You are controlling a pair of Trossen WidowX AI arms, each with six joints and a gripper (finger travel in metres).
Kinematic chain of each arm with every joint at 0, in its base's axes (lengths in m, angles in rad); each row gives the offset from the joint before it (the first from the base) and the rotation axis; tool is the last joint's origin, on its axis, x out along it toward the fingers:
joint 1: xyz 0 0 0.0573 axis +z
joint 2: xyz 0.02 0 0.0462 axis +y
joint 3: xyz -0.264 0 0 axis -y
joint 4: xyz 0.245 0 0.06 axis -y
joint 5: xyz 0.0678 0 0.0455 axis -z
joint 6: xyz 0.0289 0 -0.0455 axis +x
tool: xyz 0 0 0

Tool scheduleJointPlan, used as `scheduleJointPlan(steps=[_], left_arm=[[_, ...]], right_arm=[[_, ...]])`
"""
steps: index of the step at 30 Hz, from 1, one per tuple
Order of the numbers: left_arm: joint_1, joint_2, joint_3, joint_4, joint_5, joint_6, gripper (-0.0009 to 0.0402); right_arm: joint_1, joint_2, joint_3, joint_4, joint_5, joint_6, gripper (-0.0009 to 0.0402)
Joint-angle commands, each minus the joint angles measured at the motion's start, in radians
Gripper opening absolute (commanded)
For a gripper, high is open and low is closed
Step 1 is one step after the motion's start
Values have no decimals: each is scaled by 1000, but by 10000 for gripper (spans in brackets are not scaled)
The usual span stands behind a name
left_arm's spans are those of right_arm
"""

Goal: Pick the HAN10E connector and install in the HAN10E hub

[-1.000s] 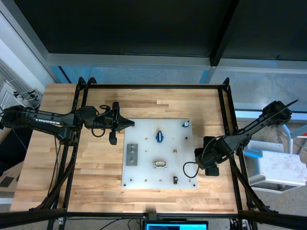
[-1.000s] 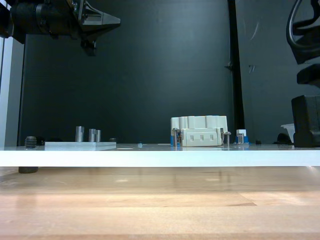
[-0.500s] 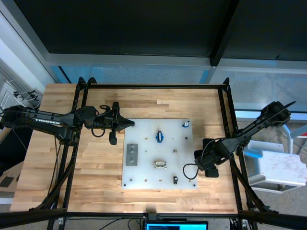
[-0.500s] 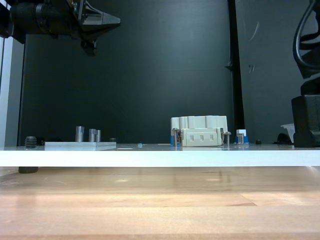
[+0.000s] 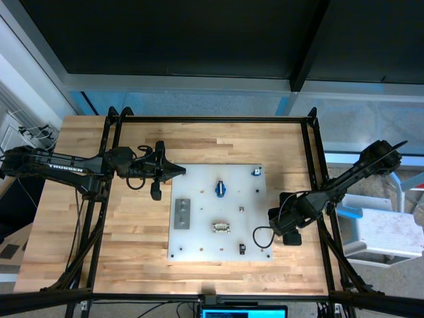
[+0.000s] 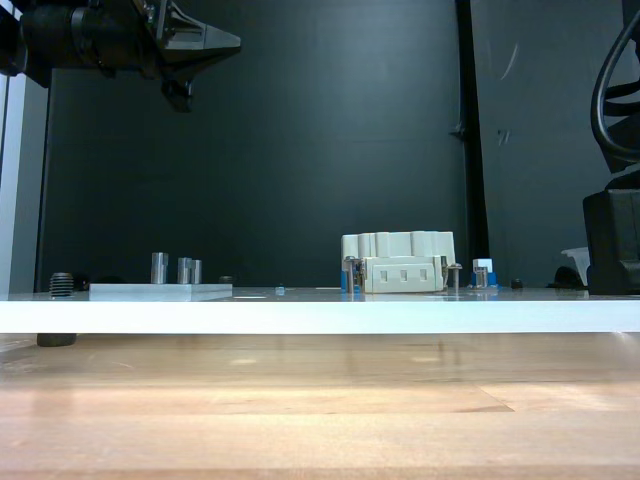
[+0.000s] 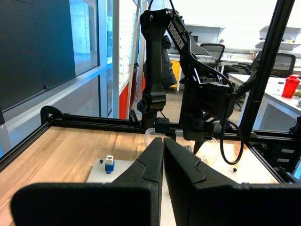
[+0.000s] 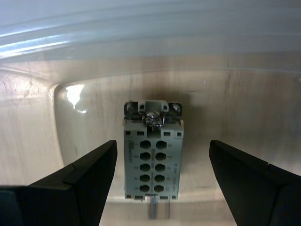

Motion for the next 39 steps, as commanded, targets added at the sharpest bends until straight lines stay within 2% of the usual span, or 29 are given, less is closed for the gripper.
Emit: scheduleJointPlan(steps=[1, 10, 22, 27, 32, 39], left_arm=[[0, 0, 0, 0, 0, 0, 0], [0, 0, 0, 0, 0, 0, 0], [0, 0, 0, 0, 0, 0, 0], [0, 0, 0, 0, 0, 0, 0], [0, 0, 0, 0, 0, 0, 0], [0, 0, 0, 0, 0, 0, 0]], right_arm=[[0, 0, -10, 4, -3, 2, 268], [0, 0, -10, 7, -1, 0, 210], [0, 0, -10, 7, -3, 0, 75], [0, -2, -9, 3, -3, 0, 31], [0, -23, 11, -45, -3, -4, 8], [0, -74, 75, -140, -3, -7, 5]])
